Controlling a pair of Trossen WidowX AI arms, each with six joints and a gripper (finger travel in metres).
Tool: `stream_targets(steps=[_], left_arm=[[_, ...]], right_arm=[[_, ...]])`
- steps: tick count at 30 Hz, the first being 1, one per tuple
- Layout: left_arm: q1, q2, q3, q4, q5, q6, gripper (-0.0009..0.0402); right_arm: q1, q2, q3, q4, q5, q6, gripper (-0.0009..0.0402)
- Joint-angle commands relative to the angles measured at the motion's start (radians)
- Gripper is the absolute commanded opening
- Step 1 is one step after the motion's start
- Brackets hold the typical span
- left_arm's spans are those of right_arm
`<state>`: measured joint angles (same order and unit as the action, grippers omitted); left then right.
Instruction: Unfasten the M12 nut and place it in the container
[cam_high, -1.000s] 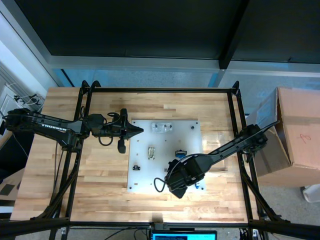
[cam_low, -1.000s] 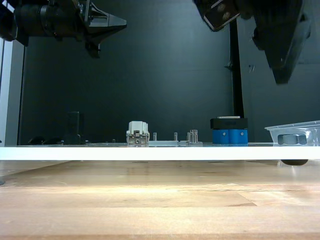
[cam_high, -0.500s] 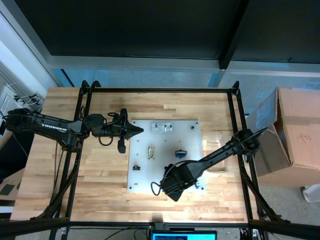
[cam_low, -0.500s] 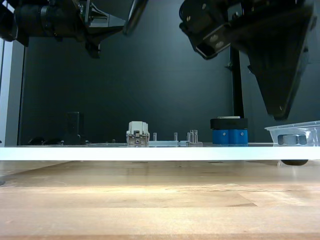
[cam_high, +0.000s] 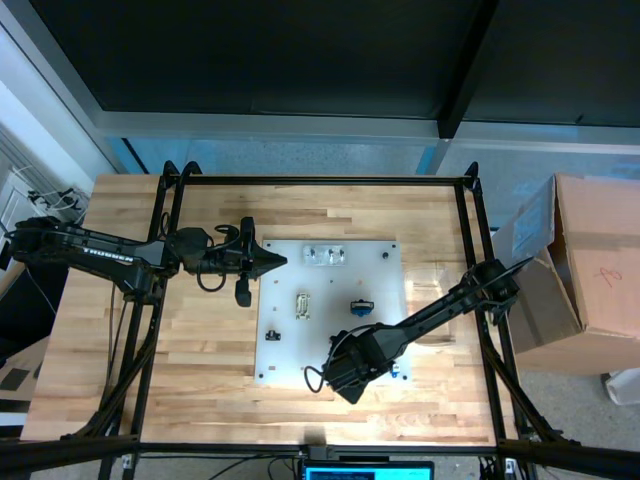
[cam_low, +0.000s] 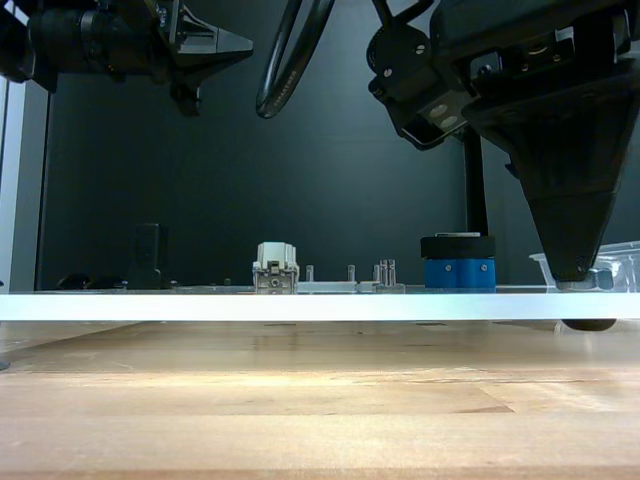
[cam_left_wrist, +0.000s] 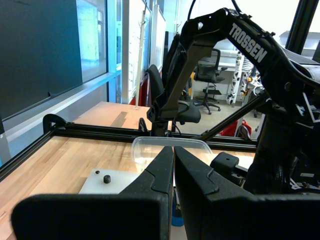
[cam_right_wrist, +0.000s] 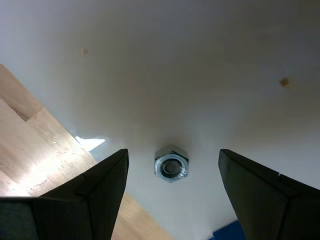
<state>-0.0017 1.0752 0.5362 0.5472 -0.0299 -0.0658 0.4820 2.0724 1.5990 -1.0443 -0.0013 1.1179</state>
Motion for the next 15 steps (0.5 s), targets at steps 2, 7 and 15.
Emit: stream_targets(steps=[2,7,15], left_arm=[[0.000,0.000,0.000,0.000,0.000,0.000,0.0000],[0.000,0.000,0.000,0.000,0.000,0.000,0.0000],[0.000,0.000,0.000,0.000,0.000,0.000,0.0000]], right_arm=[[0.002,-0.001,-0.013,0.021,0.000,0.000,0.0251],[0.003,-0.001,-0.013,0.022,0.000,0.000,0.0237],[0.003,-0.001,-0.013,0.023,0.000,0.000,0.0159]])
